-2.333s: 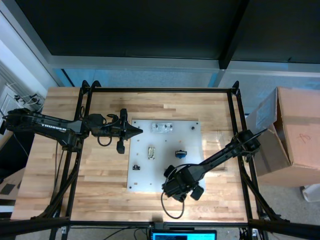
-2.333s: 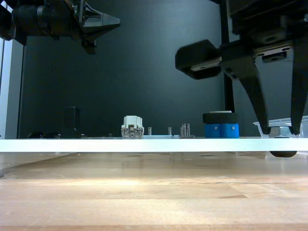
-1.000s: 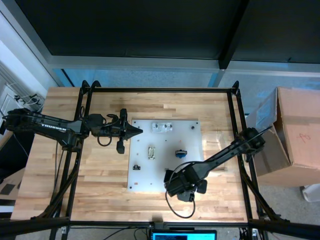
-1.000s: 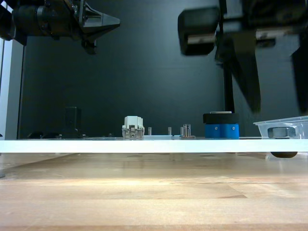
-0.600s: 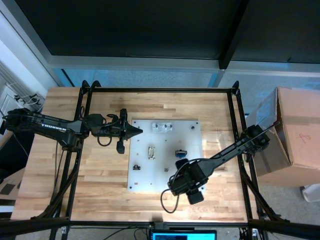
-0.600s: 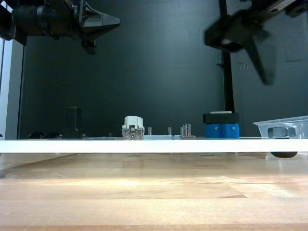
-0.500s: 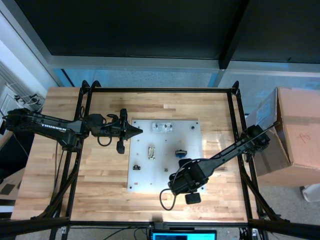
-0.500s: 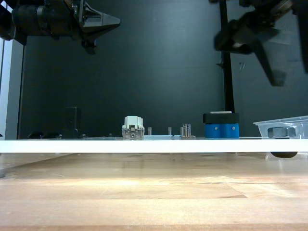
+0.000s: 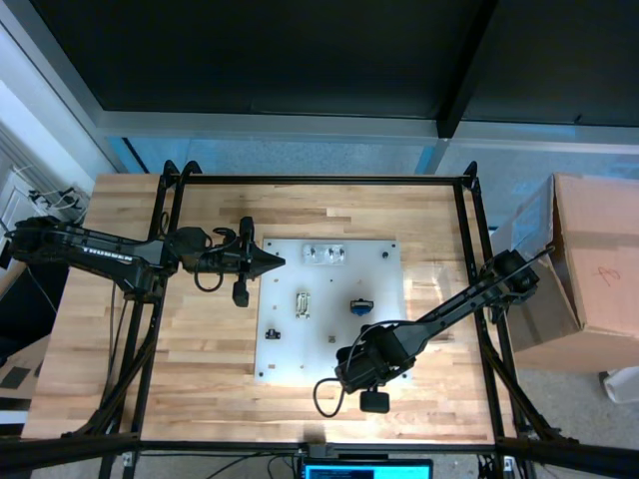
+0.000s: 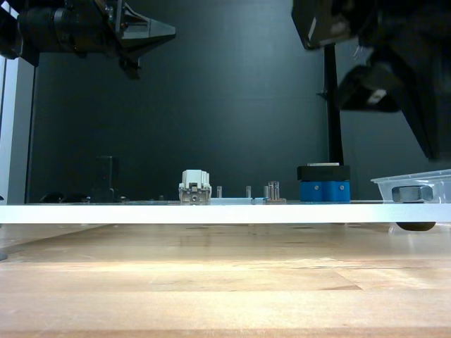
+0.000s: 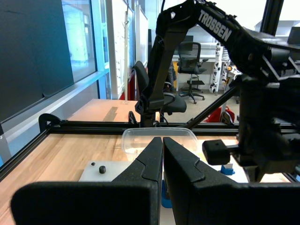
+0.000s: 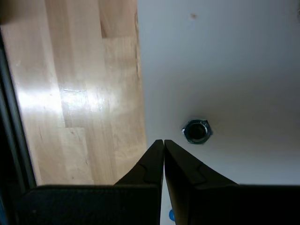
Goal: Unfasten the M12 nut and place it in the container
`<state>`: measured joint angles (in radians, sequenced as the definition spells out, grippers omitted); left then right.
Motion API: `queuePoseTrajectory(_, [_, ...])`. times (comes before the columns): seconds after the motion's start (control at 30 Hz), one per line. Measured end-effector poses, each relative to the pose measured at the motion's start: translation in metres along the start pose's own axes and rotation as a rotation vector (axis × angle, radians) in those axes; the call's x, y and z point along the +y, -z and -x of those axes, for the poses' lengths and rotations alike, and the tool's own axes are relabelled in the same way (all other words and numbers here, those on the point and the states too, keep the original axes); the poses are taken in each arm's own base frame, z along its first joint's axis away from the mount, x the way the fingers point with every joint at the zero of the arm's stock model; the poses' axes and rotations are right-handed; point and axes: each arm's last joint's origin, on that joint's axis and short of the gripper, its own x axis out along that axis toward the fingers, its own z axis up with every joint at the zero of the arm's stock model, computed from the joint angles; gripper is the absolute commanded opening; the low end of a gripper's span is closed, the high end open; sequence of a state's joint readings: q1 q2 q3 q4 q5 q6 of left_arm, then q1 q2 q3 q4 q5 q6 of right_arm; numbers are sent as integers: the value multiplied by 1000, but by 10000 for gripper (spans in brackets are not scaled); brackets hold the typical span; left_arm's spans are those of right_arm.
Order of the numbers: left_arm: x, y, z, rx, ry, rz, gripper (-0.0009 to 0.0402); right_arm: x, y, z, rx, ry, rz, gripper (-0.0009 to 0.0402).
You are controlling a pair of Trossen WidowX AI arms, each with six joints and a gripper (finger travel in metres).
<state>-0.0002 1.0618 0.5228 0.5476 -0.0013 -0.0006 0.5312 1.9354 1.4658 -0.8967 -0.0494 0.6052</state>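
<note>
The small silver hexagonal M12 nut [image 12: 197, 131] sits on its stud, dark at the bore, on the smooth white board [image 12: 225, 70]. It is outside the clear plastic tray [image 10: 384, 184] that stands behind it in the low view. The right gripper [image 12: 163, 141] hangs above the board's near edge, just beside the nut, its tapered black fingers pressed together on nothing. The left gripper [image 11: 162, 139] is raised by the board's far left edge, its pointed fingers likewise closed and empty.
</note>
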Motion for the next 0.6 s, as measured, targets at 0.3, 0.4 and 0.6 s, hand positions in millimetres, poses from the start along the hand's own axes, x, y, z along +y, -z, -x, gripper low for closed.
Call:
queuePoseTrajectory(0.3, [0, 0, 0, 1, 0, 0, 0, -3, 4, -13, -7, -13, 1, 0])
queuePoseTrajectory(0.4, [0, 0, 0, 0, 0, 0, 0, -3, 5, -14, -7, -10, 2, 0])
queuePoseTrajectory(0.6, [0, 0, 0, 0, 0, 0, 0, -6, 7, -17, 1, 6, 4, 0])
